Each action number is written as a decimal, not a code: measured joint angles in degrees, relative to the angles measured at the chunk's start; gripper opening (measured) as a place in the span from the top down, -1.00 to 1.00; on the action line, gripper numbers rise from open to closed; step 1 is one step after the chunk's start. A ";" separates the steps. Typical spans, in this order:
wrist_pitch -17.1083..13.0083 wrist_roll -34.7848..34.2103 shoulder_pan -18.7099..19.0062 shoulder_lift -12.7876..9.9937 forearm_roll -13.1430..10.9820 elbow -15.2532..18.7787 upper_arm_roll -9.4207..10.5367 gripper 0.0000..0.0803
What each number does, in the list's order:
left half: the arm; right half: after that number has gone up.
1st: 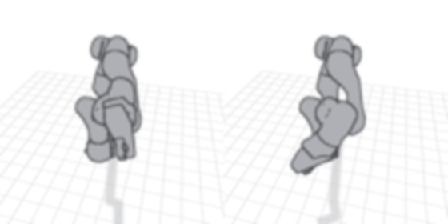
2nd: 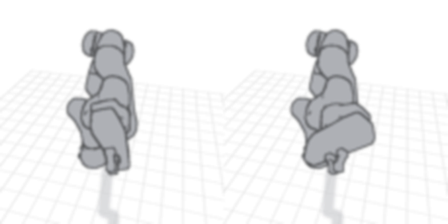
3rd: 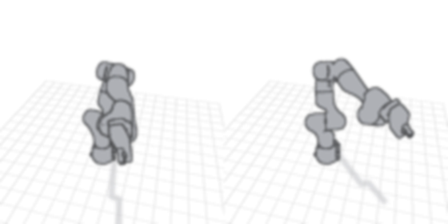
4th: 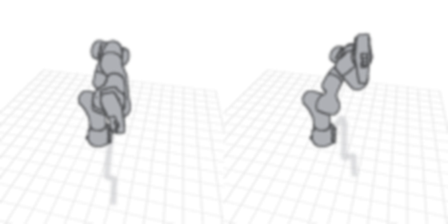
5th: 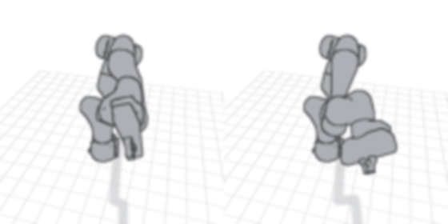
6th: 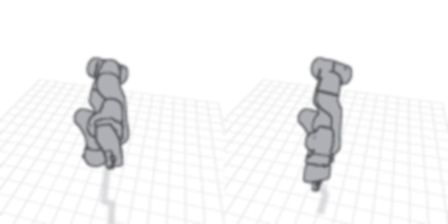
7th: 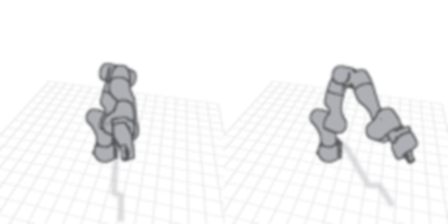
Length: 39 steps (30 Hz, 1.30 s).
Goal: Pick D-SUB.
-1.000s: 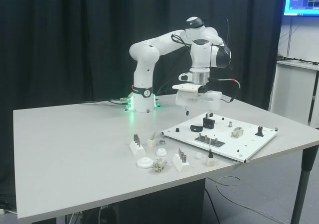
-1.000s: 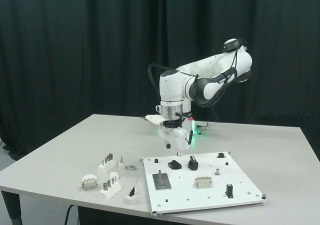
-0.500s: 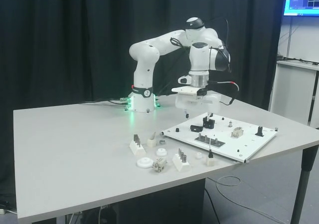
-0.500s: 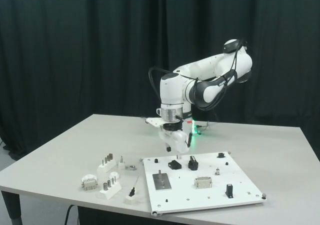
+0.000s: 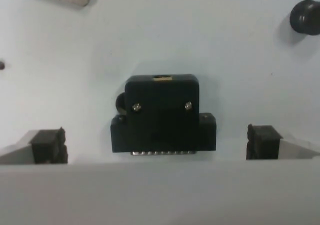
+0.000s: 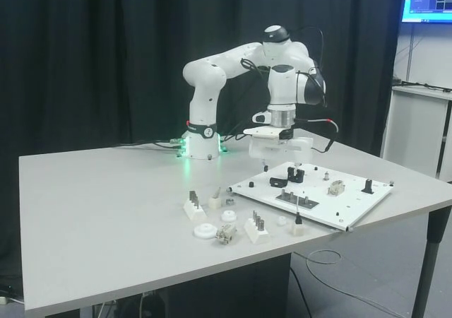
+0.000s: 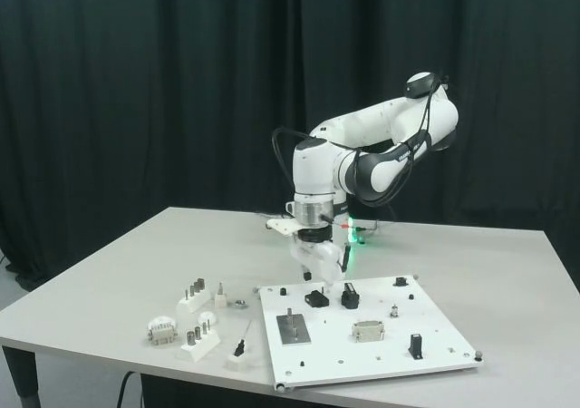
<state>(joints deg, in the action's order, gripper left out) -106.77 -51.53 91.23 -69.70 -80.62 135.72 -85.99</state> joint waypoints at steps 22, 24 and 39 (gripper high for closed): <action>-5.01 0.50 0.65 0.00 -2.40 1.05 3.19 -0.99; -5.36 0.50 0.64 0.00 -2.59 1.11 3.47 -0.99; -7.22 0.50 0.66 0.00 -3.52 1.31 5.57 -0.99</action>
